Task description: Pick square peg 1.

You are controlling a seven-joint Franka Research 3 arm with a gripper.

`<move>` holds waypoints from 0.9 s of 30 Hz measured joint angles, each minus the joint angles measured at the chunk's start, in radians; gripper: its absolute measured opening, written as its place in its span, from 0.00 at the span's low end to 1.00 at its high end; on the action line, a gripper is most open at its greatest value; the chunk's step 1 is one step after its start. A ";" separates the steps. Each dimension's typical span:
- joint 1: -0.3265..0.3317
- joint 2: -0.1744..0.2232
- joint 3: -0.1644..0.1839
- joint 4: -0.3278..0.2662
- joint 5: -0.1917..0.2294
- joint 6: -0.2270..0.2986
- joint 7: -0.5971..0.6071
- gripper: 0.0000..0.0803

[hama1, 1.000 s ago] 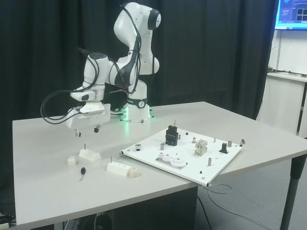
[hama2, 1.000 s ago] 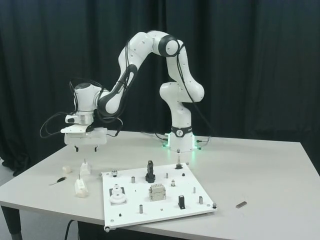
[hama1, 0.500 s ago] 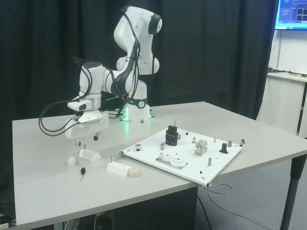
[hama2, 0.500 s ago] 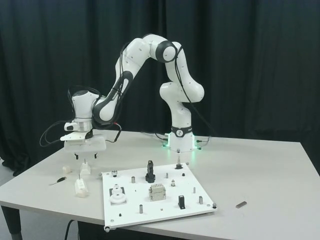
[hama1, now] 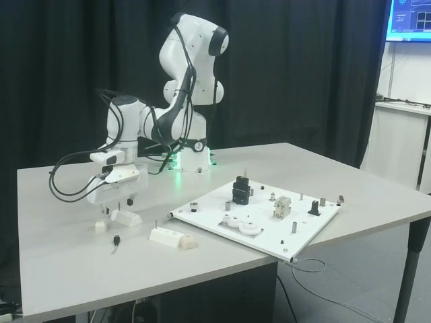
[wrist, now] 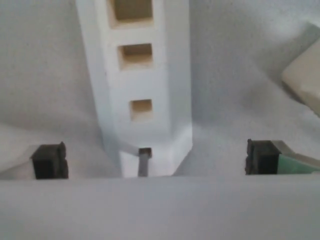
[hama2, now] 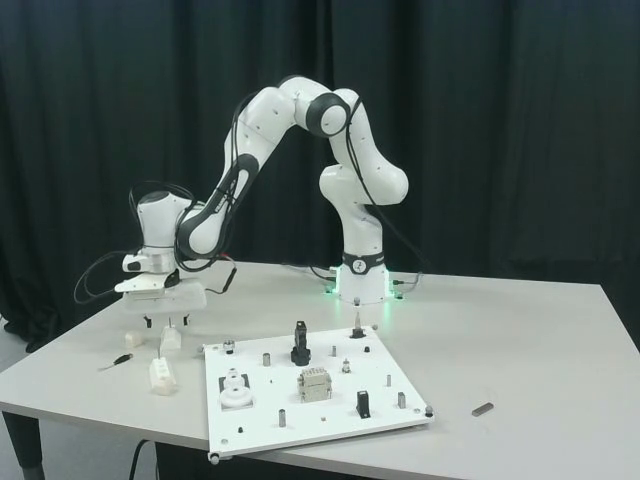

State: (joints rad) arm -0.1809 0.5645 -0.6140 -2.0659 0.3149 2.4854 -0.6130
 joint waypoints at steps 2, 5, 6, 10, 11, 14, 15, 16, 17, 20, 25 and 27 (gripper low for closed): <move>-0.001 0.004 0.000 0.005 0.001 -0.001 -0.001 1.00; -0.003 0.006 0.001 0.010 0.002 -0.004 -0.001 0.85; -0.003 0.006 0.001 0.011 0.002 -0.005 -0.001 0.85; -0.004 0.006 0.001 0.016 0.002 -0.012 -0.002 0.64; -0.004 0.006 0.001 0.017 0.002 -0.014 -0.003 0.64; -0.005 0.006 0.001 0.022 0.002 -0.022 -0.003 0.64; -0.006 0.006 0.001 0.024 0.002 -0.024 -0.003 0.64; -0.006 0.006 0.001 0.025 0.002 -0.026 -0.003 0.41; -0.006 0.006 0.001 0.027 0.002 -0.030 -0.003 0.41; -0.007 0.006 0.001 0.032 0.002 -0.041 -0.003 0.41; -0.007 0.006 0.001 0.038 0.002 -0.055 -0.003 0.19; -0.007 0.006 0.001 0.039 0.003 -0.060 -0.003 0.04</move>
State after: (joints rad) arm -0.1881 0.5702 -0.6129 -2.0264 0.3180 2.4255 -0.6163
